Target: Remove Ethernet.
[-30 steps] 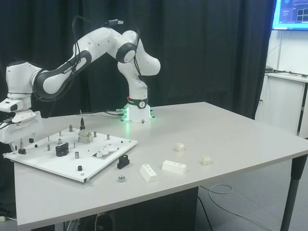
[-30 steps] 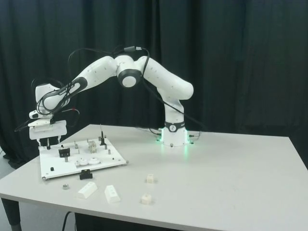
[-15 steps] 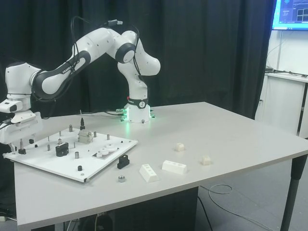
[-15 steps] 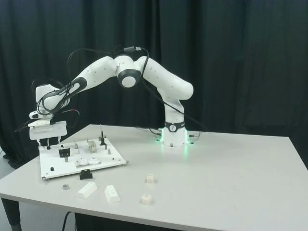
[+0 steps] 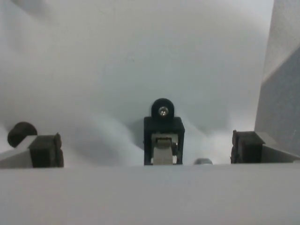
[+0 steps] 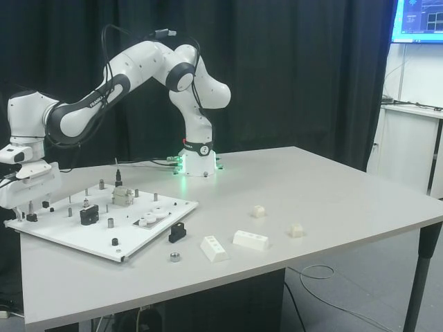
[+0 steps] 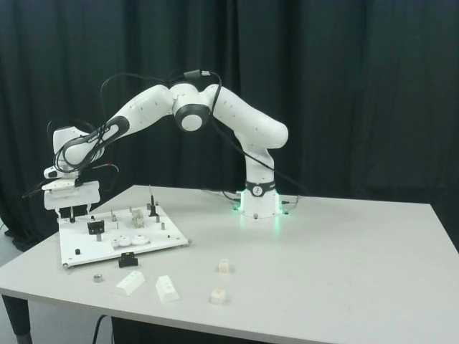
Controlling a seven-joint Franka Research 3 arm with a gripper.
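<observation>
Over at the far corner of the white board (image 6: 149, 232), the fingers (image 5: 44, 151) sit wide apart either side of the black Ethernet plug (image 5: 163, 140), its lower half cut off by the wrist housing.

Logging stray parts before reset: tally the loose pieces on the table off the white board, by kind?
Small white cubes: 2
Long white blocks: 2
Black block: 1
Ring: 1
Total: 6
</observation>
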